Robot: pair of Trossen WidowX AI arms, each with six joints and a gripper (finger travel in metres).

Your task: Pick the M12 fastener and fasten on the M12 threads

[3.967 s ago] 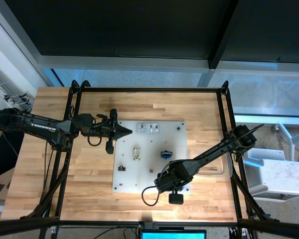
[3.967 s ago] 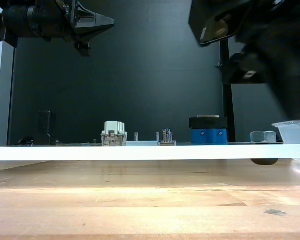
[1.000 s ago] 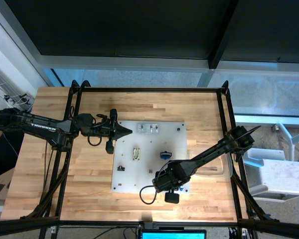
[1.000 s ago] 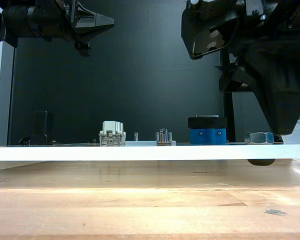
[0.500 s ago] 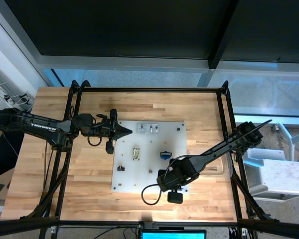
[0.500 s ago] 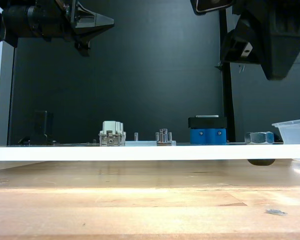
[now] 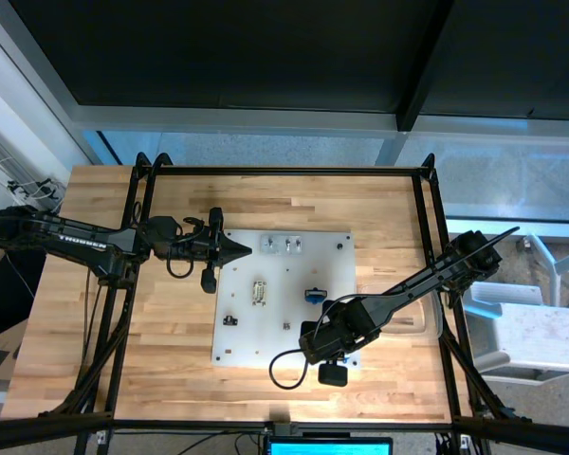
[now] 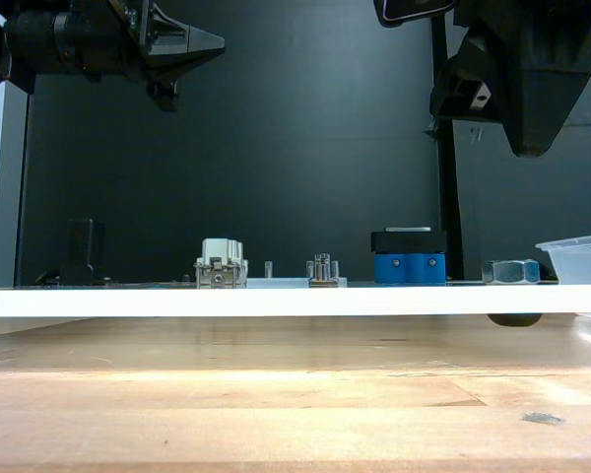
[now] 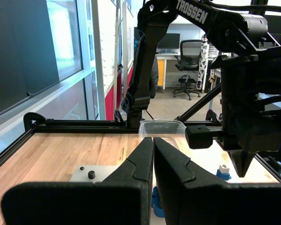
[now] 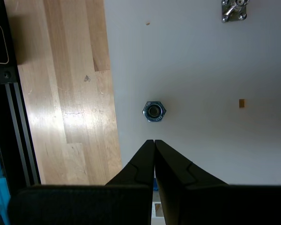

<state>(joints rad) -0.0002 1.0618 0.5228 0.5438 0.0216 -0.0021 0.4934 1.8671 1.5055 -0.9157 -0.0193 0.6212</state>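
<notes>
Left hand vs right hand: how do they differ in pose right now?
The left hand sits at the white board's far left corner; the right hand hangs over its near right part. The left hand points level across it; the right hand points down at the nut. Both are shut and empty.

Plain wooden table (image 7: 171,379), butcher-block style. A white board (image 7: 266,327) lies flat mid-table, with a clear tray (image 8: 576,261) just off its right edge. On the board: a blue block (image 7: 315,295), small fittings, and the M12 nut (image 10: 154,111).
</notes>
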